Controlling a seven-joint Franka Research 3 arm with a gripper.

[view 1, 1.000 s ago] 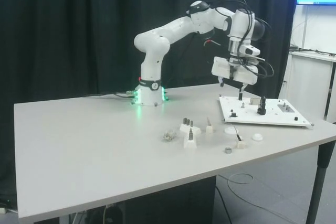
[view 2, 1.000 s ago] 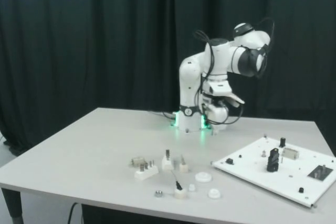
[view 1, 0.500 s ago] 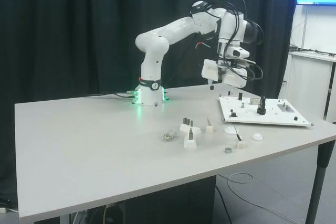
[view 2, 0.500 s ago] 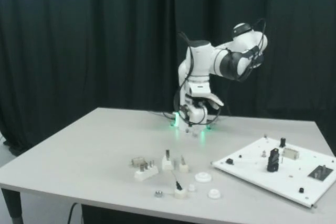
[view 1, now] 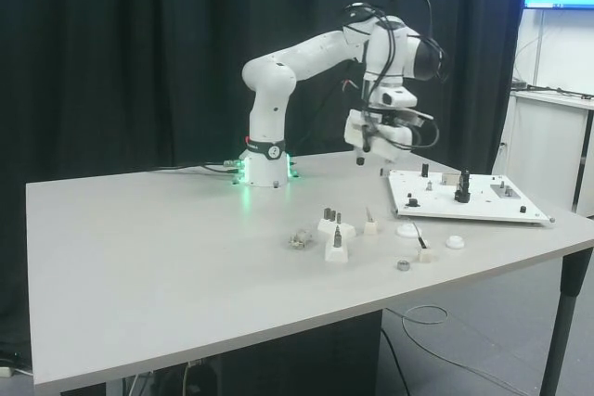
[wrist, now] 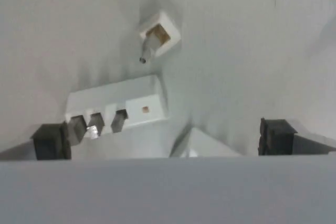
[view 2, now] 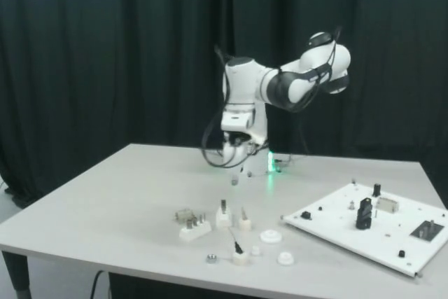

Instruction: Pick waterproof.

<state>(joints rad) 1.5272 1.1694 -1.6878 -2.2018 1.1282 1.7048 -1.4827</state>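
Gripper [view 1: 369, 158] raised, well above table parts [view 1: 334, 229]

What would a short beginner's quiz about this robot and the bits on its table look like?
1. True or false: the gripper is holding a part.
2. Where is the gripper relative to the grey table? A: touching the tabletop. B: in the air above the small white holders. C: under the table.
3. In the wrist view, how many grey pegs stand in the long white holder?
Key: 1 false, its fingers are open with nothing between them; 2 B; 3 three.
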